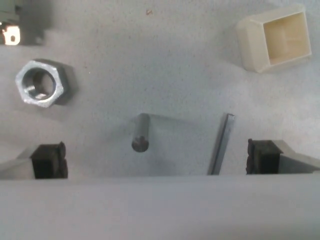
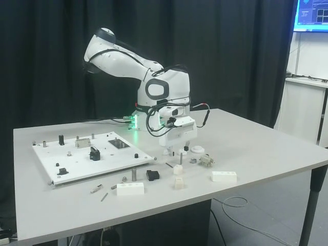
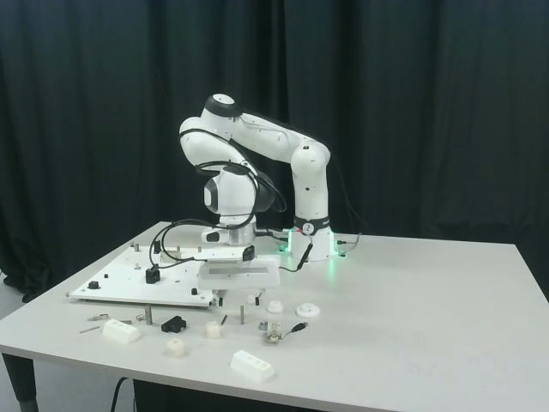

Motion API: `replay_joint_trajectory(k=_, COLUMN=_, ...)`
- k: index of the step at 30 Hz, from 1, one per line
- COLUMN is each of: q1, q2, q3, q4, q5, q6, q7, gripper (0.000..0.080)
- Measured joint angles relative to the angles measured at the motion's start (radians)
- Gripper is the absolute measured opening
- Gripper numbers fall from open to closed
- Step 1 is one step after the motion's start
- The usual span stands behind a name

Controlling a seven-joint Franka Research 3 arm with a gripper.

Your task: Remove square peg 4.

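Near the table's (image 2: 266, 148) front edge, we see the gripper (image 1: 155, 159) poised low with fingers (image 1: 49, 161) spread wide and empty over bare grey surface. Between them stand a round pin (image 1: 140, 134) and the thin square peg (image 1: 222, 144); an open-topped white cap (image 1: 274, 38) sits empty nearby beside a hex nut (image 1: 40, 83).

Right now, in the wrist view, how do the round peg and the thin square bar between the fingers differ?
The round peg is thick, short and dark grey; the square bar is thin, longer and lighter grey. The peg's end face is round; the bar has flat sides. Both lie untouched on the grey table between the open gripper's fingers.
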Motion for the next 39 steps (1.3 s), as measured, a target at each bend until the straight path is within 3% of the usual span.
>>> replay_joint_trajectory(k=29, q1=0.000, q2=0.001, q3=0.017, q4=0.003, q5=0.006, q6=-0.014, q7=0.000, gripper=0.0800)
replay_joint_trajectory(k=39, q1=-0.008, q2=0.028, q3=0.059, q4=0.042, q5=0.006, q6=-0.115, q7=-0.004, gripper=0.0800)
